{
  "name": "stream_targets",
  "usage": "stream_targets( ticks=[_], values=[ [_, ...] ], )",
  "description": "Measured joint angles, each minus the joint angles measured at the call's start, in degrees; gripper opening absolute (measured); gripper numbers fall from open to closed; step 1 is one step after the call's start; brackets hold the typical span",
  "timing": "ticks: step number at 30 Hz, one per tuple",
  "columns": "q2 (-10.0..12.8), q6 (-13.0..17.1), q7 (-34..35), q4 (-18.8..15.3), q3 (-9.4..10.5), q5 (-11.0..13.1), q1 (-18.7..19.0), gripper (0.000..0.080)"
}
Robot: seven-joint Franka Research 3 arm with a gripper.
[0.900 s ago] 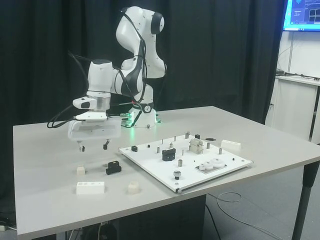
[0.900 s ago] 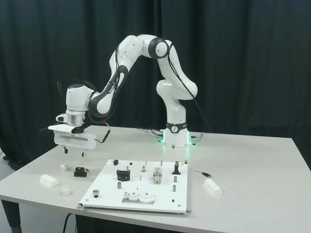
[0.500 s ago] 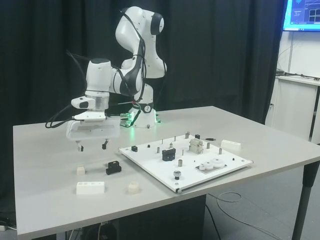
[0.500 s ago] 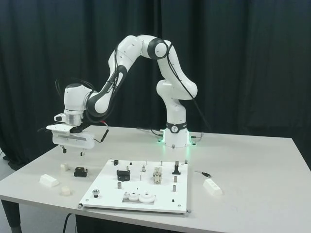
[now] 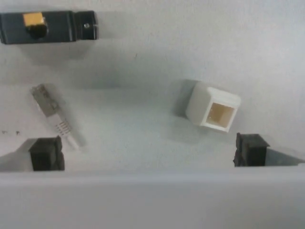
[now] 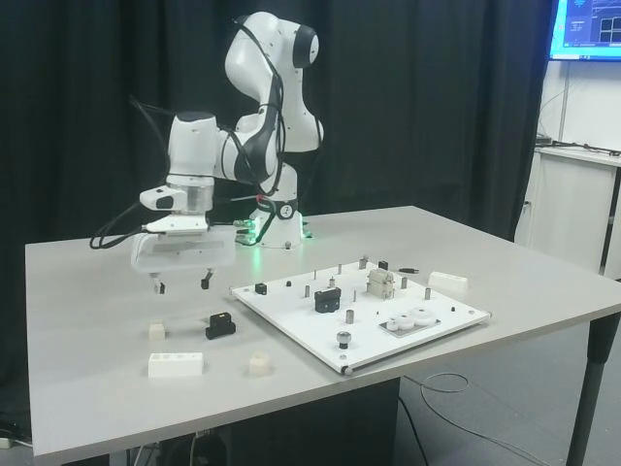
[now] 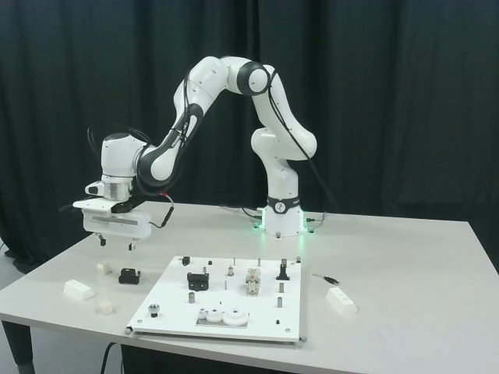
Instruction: Remove waterproof.
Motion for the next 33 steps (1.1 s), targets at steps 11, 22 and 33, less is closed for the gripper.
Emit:
stream_targets(
  ticks=[11, 22, 33],
  values=[
    [-0.01, -1.34, -0.18, 1.79, 0.14, 1.54, 0.20, 0.0800],
    [-0.02, -5.44, -0.19, 4.69, 0.14, 3.46, 0.27, 0.0800],
    [-0.02, -7.17, -3.17, 5.25, 0.37, 5.44, 0.56, 0.0800]
  ],
)
